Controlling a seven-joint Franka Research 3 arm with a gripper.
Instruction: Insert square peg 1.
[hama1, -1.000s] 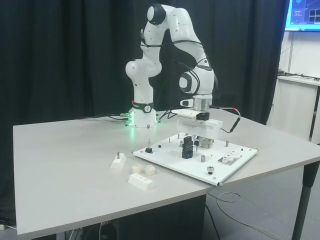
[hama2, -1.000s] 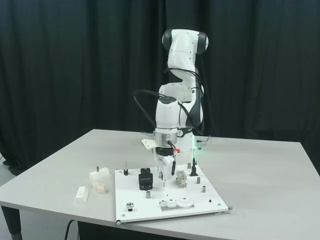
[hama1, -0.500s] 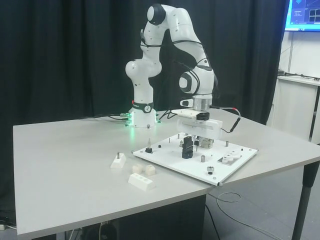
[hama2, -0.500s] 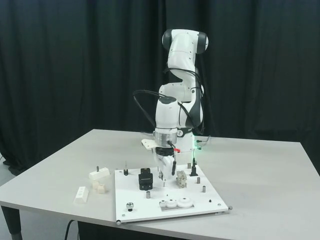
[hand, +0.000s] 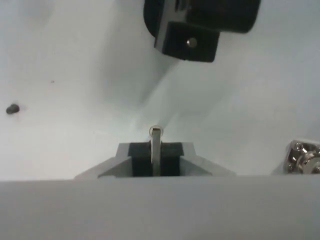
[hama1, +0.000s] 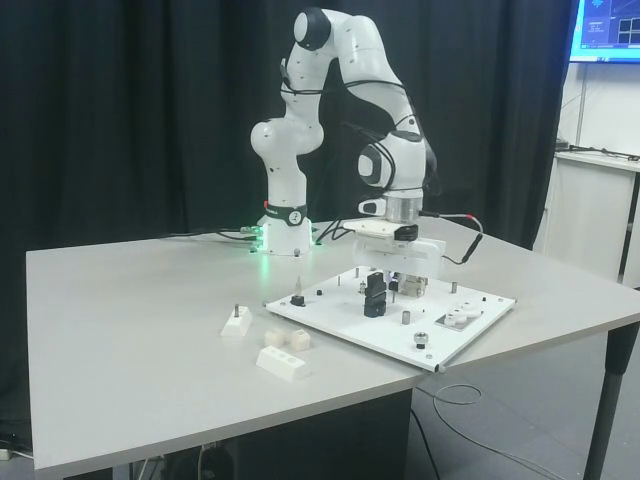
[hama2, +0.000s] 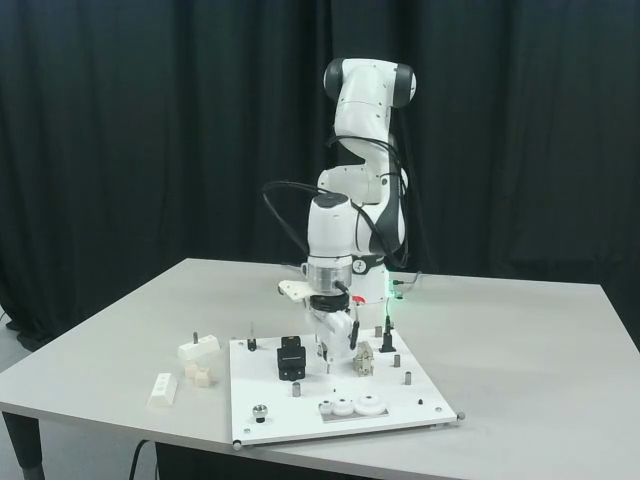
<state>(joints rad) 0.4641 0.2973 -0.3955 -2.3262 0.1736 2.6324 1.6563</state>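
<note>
- Gripper (hand: 156, 159) fingers are seen in the wrist view closed on a thin grey square peg (hand: 156, 150), which is held upright between the black finger pads (hand: 140, 160) with its tip just past them.
- Below the peg tip, the white assembly board (hand: 75, 75) is seen; whether the tip touches the board cannot be told.
- In the first room view, going from left to right, three small white blocks (hama1: 271, 344) are found on the grey table (hama1: 120, 330), beside the board's near-left edge; one of them carries a short upright pin.
- Next, the white board (hama1: 345, 328) is seen with a few small upright pegs near its left corner.
- A black fixture block (hama1: 373, 297) stands on the board, and the gripper (hama1: 393, 285) is positioned just beside it, low over the board's middle.
- A metal connector part (hama1: 414, 288) is seen just beside the gripper on the other side.
- White gears (hama1: 460, 317) lie near the board's right edge, apart from the gripper.
- In the second room view, the gripper (hama2: 329, 352) is shown pointing down between the black fixture block (hama2: 290, 358) and the metal part (hama2: 362, 360), with the peg itself too small to be made out there.
</note>
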